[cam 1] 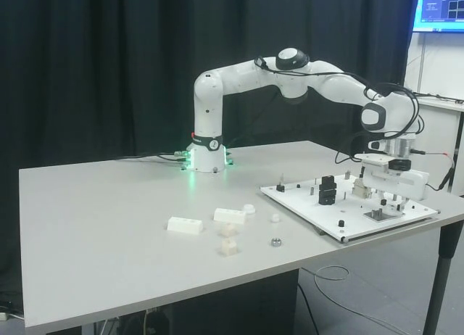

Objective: Remove large gear.

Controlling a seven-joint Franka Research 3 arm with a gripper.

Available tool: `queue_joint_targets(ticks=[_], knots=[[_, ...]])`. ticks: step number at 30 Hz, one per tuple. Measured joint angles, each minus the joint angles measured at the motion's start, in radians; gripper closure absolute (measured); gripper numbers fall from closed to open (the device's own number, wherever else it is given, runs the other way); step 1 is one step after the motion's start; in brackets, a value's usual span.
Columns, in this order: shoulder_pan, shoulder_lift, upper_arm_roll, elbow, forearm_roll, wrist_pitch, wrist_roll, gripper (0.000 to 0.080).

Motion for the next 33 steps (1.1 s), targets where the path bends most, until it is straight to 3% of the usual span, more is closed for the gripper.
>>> queue_joint_targets(ticks=[10, 11, 19, 20, 33], knots=[[-0.021, 0.000, 0.002, 0.025, -0.001, -0.011, -0.036, 0.0349], [-0.026, 0.000, 0.004, 0.030, -0.001, -0.014, -0.041, 0.0424], [-0.050, -0.001, 0.012, 0.059, -0.001, -0.043, -0.045, 0.0424], [-0.052, -0.001, 0.013, 0.061, -0.001, -0.045, -0.045, 0.0479], [-0.071, -0.001, 0.017, 0.085, -0.001, -0.071, -0.045, 0.0479]])
